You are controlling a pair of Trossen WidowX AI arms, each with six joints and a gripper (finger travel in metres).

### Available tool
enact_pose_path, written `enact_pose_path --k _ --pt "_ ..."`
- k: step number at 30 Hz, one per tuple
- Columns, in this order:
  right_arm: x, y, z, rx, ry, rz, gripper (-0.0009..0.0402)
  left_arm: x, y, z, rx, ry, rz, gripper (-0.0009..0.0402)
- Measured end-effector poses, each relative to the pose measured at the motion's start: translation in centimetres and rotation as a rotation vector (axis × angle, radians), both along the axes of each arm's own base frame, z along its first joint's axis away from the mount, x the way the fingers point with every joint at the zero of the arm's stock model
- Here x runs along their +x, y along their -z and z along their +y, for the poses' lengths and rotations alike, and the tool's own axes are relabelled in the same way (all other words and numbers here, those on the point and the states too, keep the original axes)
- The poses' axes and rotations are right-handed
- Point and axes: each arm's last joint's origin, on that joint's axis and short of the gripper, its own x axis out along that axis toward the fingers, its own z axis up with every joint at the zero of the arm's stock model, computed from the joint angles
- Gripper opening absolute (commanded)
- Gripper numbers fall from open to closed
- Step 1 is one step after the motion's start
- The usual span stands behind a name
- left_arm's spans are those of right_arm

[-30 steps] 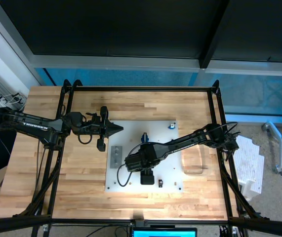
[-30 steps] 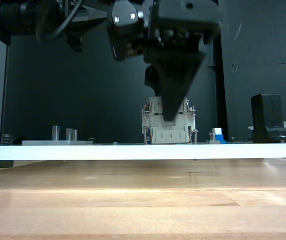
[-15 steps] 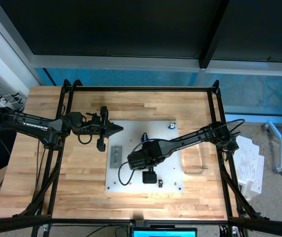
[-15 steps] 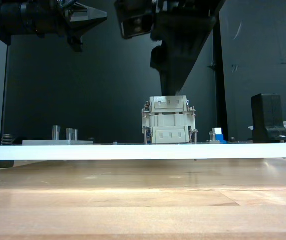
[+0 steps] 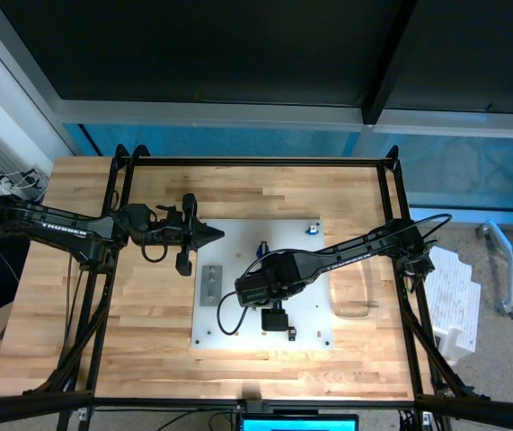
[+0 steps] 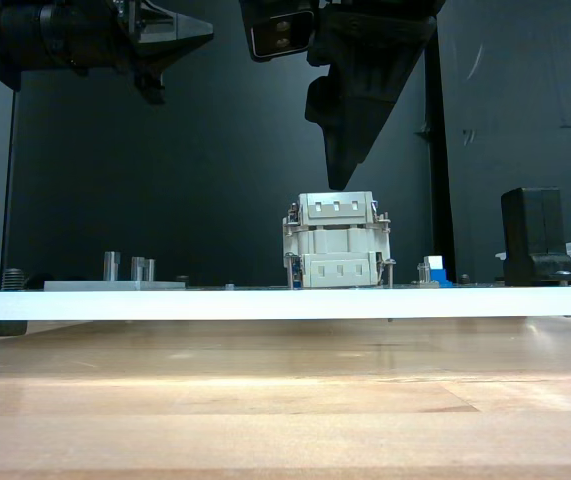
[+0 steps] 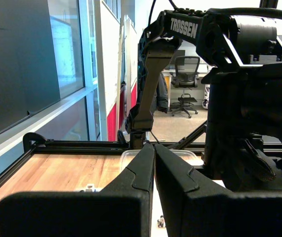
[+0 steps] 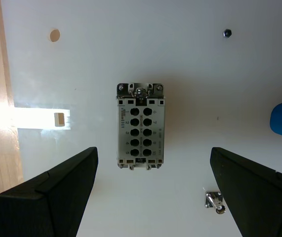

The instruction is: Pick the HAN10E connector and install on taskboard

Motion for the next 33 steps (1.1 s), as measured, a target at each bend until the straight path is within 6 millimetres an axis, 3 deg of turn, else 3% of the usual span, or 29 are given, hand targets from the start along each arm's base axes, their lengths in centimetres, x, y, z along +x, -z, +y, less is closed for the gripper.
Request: enact_pose_path --k 15,20,27,33 --pt "-0.1 -0.1 0.4 0.009 -0.018 0.001 0.032 0.0 0.0 0.0 0.0 0.0 0.0 0.0001" --pt "-0.9 -1.4 0.3 0.008 -0.028 -0.031 0.032 0.0 0.0 0.0 0.0 0.0 0.0 0.0001" --pt "-3.1 -3.4 -1.3 0.017 -0.016 -0.091 0.0318 0.0 0.0 0.0 0.0 0.0 0.0 0.0001" --pt "-5.3 -4.8 -3.8 0.035 0.022 -0.198 0.0283 0.0 0.0 0.0 0.0 0.0 0.0 0.0001"
